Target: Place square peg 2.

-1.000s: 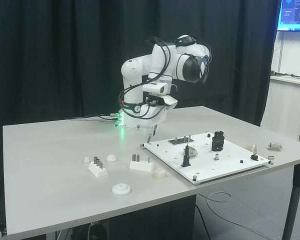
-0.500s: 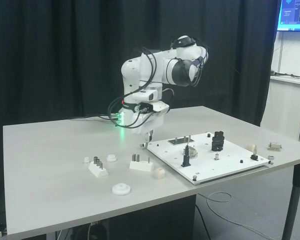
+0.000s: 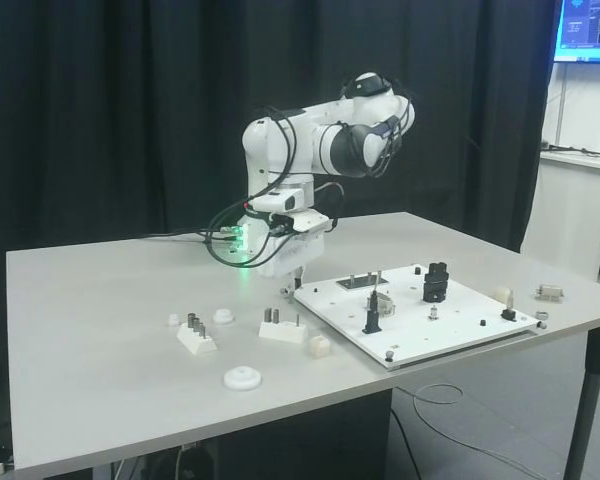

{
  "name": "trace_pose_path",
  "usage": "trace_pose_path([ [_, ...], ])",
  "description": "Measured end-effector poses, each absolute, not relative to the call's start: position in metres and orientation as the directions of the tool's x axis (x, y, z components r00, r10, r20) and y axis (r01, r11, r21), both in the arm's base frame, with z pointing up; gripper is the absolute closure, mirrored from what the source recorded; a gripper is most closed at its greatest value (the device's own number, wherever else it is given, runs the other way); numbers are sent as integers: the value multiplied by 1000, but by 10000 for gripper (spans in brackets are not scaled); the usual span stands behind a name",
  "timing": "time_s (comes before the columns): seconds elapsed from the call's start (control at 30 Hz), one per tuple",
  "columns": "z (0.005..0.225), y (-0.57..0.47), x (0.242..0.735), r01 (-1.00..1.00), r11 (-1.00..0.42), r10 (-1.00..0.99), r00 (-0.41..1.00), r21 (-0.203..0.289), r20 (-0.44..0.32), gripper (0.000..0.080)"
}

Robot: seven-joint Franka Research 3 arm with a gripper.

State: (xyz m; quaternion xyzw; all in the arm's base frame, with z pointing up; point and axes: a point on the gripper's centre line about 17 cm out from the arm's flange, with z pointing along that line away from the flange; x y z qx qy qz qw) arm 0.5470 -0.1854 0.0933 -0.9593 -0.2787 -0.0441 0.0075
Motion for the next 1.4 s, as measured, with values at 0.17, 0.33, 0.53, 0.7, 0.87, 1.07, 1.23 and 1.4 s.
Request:
trace_pose_path([
  [0.17, 90, -185, 547, 524, -852, 522, 846, 7, 106, 738],
  [0.33, 86, -185, 547, 513, -858, 509, 852, 6, 124, 738],
  [0.53, 81, -188, 550, 499, -867, 495, 857, 11, 143, 738],
  [0.7, 76, -189, 554, 490, -872, 486, 859, 16, 158, 738],
  [0.87, 72, -191, 556, 483, -876, 479, 862, 19, 168, 738],
  [1.07, 70, -193, 558, 437, -899, 433, 883, 16, 181, 738],
  [1.23, 71, -197, 560, 311, -951, 305, 934, 0, 186, 738],
  [1.4, 72, -199, 561, 213, -977, 208, 960, -9, 188, 738],
])
